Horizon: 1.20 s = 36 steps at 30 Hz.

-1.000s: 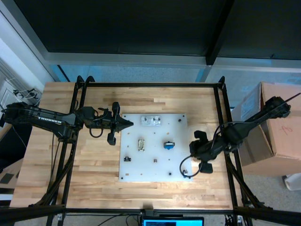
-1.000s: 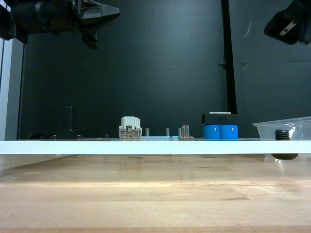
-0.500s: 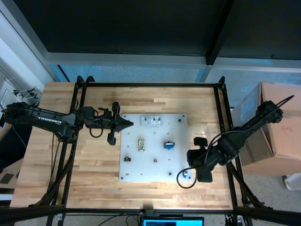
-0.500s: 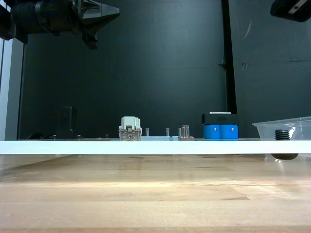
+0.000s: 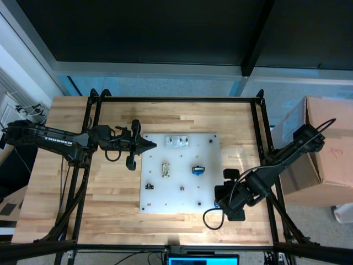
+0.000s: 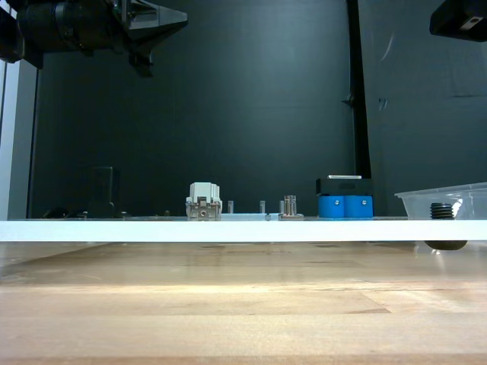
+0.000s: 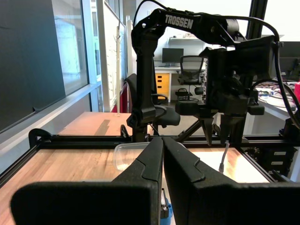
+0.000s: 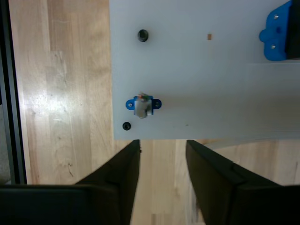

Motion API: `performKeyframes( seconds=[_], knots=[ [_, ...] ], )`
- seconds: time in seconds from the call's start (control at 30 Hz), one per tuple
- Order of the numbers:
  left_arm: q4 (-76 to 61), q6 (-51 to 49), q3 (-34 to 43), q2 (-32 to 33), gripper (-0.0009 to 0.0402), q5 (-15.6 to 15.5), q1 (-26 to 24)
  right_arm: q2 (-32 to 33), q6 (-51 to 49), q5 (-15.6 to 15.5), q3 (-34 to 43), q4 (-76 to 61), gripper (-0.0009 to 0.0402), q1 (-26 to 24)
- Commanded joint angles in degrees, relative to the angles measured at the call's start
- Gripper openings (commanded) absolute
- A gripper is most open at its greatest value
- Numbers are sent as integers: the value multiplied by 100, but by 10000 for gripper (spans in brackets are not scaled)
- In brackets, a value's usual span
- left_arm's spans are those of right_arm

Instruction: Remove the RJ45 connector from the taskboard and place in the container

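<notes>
1. The connector (image 8: 143, 105) sits in its small blue holder on the white board (image 5: 176, 187), close to the board's near right corner. Nothing is touching it.
2. The right gripper (image 8: 162, 143) hangs above that corner, pointing down. Its two fingers are spread apart with nothing between them. In the right wrist view the tips lie over the table (image 5: 110, 187) just off the board's edge, and the connector is just beyond them.
3. The left gripper (image 5: 152, 145) is raised above the board's far left edge, well apart from the connector. It points level toward the right arm, with its fingers pressed together and nothing held.
4. The clear container (image 6: 445, 196) stands at the board's right side, with a dark ridged object inside it.
5. A larger blue part (image 5: 198, 170) and a pale grey plug (image 5: 165, 169) also stand on the board.
</notes>
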Motion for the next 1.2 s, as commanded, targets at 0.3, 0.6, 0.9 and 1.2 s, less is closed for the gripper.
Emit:
performKeyframes(
  seconds=[0.3, 0.6, 0.9, 1.2],
  knots=[
    [2, 2, 0, 0, 0, 0, 0, 404, 17, 4, -31, 166, 211, 44],
    [2, 2, 0, 0, 0, 0, 0, 588, 52, 2, -293, 570, 222, 52],
    [2, 2, 0, 0, 0, 0, 0, 599, 52, 2, -439, 765, 221, 52],
    [2, 2, 0, 0, 0, 0, 2, 599, 52, 0, -553, 817, 220, 50]
  ],
)
